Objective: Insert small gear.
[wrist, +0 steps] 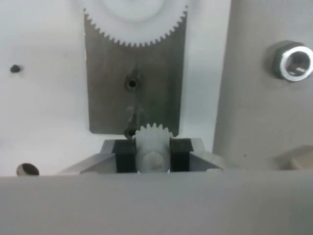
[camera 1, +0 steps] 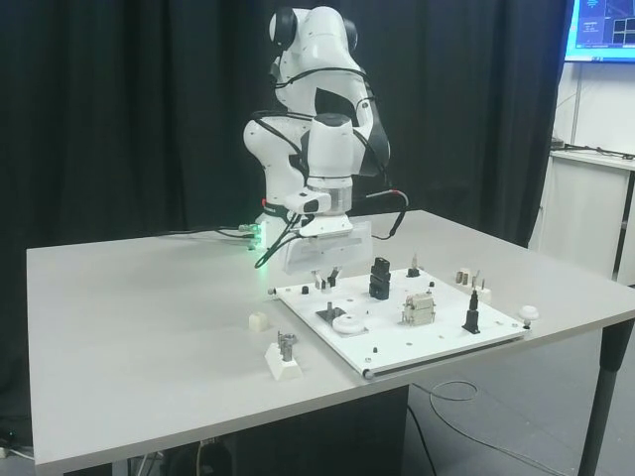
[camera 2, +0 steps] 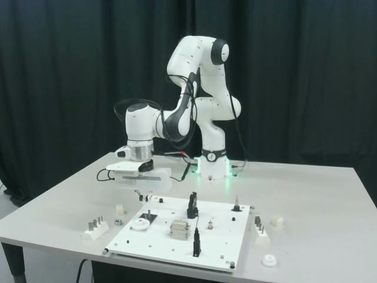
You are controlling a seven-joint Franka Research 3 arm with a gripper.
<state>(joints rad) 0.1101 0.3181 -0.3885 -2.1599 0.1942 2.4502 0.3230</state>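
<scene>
Black jaws clamped on toothed white small gear (wrist: 152, 147), above grey metal plate (wrist: 134, 90), large gear (wrist: 134, 22)

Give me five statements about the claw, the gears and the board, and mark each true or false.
1. The claw is shut on the small gear. True.
2. The large gear already sits on the grey plate. True.
3. The small gear is meshed with the large gear. False: grey plate shows between them, and the small gear is in the claw's grip.
4. The white board hangs off the table. False: it lies flat on the table near the front edge.
5. The claw is above the end of the board where the large gear is. True, as the room views show.
</scene>
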